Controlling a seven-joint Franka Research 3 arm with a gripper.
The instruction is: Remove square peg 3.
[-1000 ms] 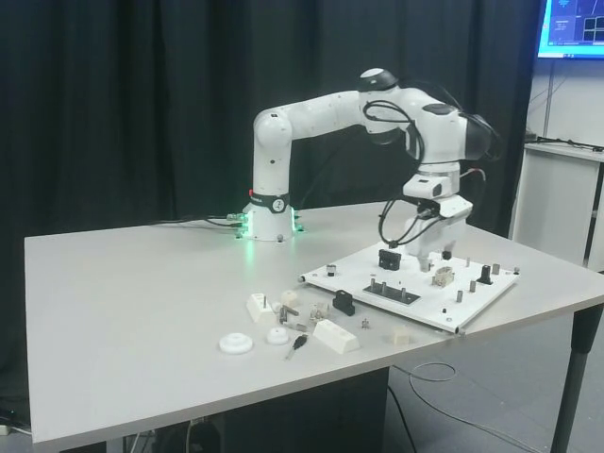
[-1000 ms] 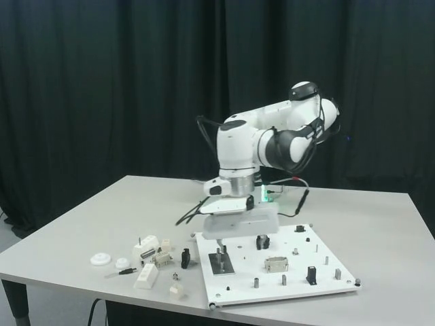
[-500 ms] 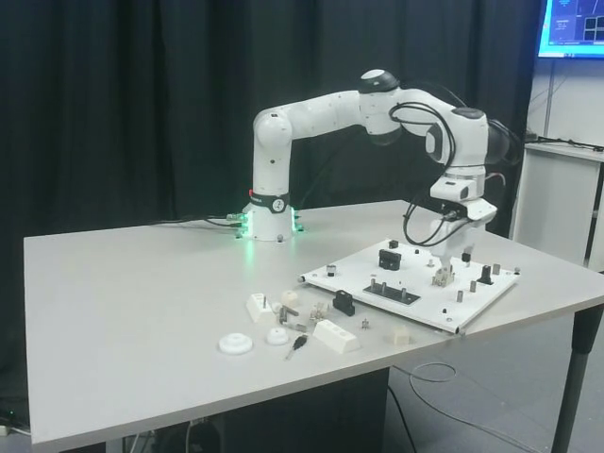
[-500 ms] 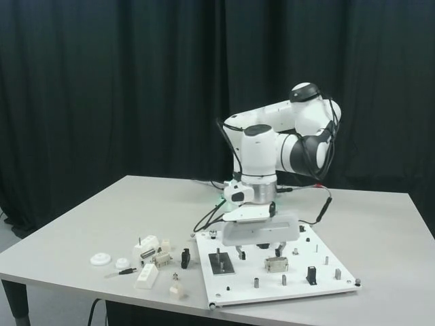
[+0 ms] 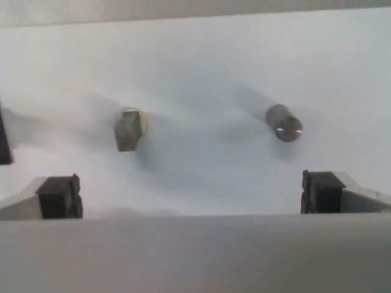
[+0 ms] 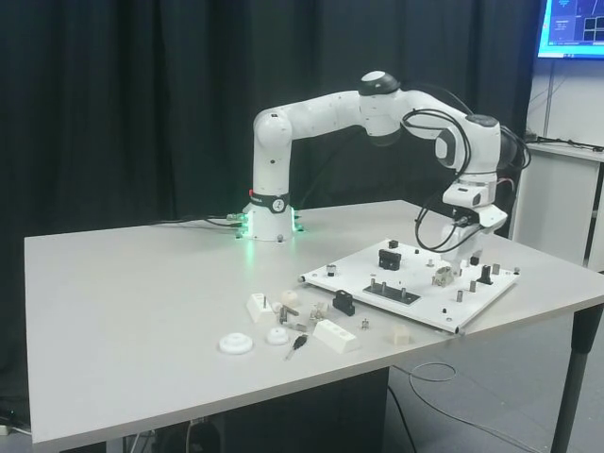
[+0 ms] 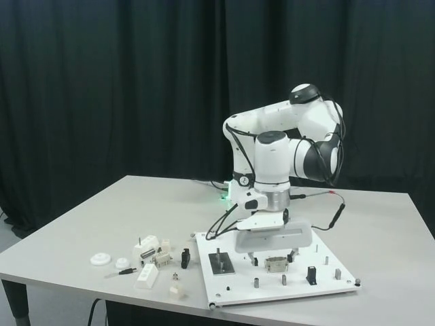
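In the wrist view a short grey square peg stands upright in the white board, with a round grey peg some way beside it. My gripper is open, and its black fingertips stand wide apart with nothing between them. Both pegs lie ahead of the fingertips, untouched. From the room views the gripper hangs low over the white board, near a grey connector. In the second room view the gripper points straight down.
The board also carries a black plate with upright pins, a black block and several small pegs. Loose white and black parts and a white gear lie on the grey table beside the board.
The arm has swung across the board, from above the black plate toward the end with the small pegs. The gripper has stayed open and holds nothing.
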